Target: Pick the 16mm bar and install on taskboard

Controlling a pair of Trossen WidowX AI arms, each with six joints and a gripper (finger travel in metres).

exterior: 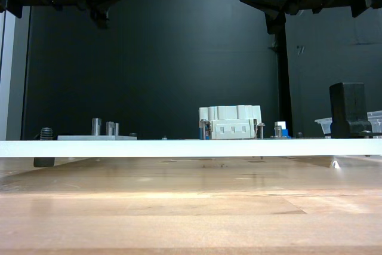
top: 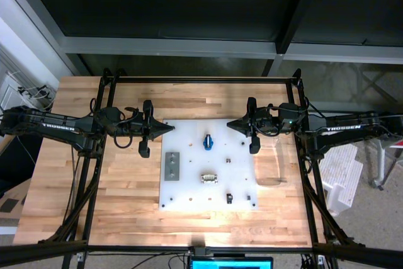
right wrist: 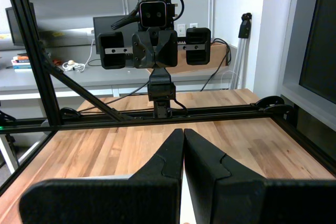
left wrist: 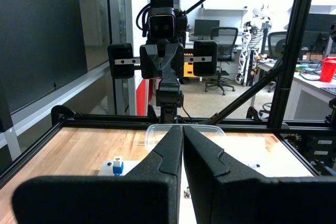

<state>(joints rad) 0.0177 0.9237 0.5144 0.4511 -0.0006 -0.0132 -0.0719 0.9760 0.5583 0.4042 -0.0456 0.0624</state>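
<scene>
16mm bar is in neither gripper; it may be one of the short metal posts (exterior: 95, 126) standing upright on the grey block (top: 172, 167) at the left-centre of the white taskboard (top: 189, 196), though I cannot tell which. High above the board's upper edge, the left gripper (top: 171, 128) and right gripper (top: 228, 124) point at each other (both pinched closed, empty), well apart from the posts.

White TROSSEN wordmark along the black link of my left arm (top: 53, 126), at the table's left edge, well behind my left gripper (top: 169, 128), same white TROSSEN wordmark along my right arm (top: 345, 128), at the right edge, behind my right gripper (top: 231, 124)
</scene>
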